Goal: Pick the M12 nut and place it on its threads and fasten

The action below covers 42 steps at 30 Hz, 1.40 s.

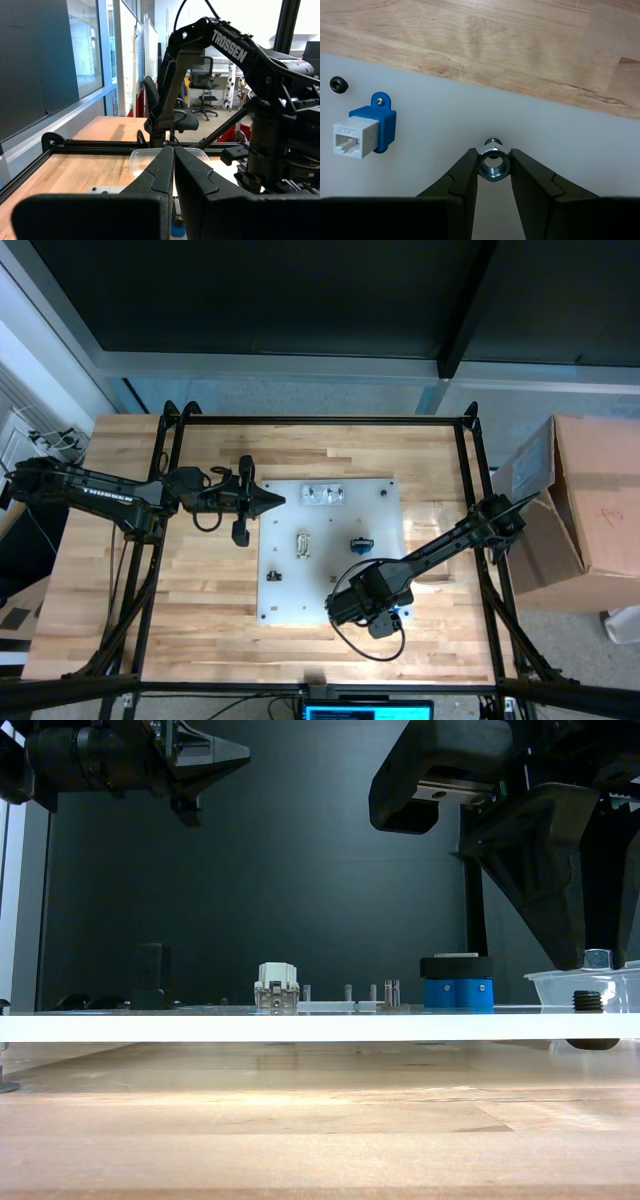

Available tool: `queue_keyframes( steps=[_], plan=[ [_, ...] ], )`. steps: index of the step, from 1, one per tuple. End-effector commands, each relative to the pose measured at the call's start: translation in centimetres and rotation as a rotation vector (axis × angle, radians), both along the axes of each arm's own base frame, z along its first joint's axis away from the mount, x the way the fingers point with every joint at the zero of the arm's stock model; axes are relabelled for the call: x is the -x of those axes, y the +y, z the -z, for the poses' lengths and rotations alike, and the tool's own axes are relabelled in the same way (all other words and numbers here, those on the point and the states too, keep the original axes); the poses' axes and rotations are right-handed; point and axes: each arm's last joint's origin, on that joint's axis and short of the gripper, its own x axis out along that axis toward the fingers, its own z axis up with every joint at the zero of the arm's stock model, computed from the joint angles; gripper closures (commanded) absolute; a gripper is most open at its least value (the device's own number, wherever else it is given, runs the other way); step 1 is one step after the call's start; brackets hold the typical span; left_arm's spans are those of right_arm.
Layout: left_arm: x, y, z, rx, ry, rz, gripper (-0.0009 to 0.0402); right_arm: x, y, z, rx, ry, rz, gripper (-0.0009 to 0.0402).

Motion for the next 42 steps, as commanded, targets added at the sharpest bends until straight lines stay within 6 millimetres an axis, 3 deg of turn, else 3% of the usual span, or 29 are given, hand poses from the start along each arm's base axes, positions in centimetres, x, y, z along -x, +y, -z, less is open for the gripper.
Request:
queue_keyframes(
  steps=[1,13,29,33,42],
  plan=[
    [0.0,0.0,0.0,0.0,0.0,0.0,0.0393,0.0,0.0,0.1,0.0,0.001,0.001,0.0366],
    [0.0,0.0,0.0,0.0,0.0,0.0,0.0393,-0.4,0.1,1.2,0.004,0.01,0.006,0.0366],
    [0.0,0.0,0.0,0.0,0.0,0.0,0.0393,-0.5,-0.1,1.2,0.0,0.01,0.065,0.0366],
    [0.0,0.0,0.0,0.0,0.0,0.0,0.0393,-0.5,-0.1,1.2,-0.004,0.02,0.177,0.0366],
    [0.0,0.0,0.0,0.0,0.0,0.0,0.0393,-0.4,-0.1,1.2,-0.016,0.054,0.675,0.0365]
  ],
)
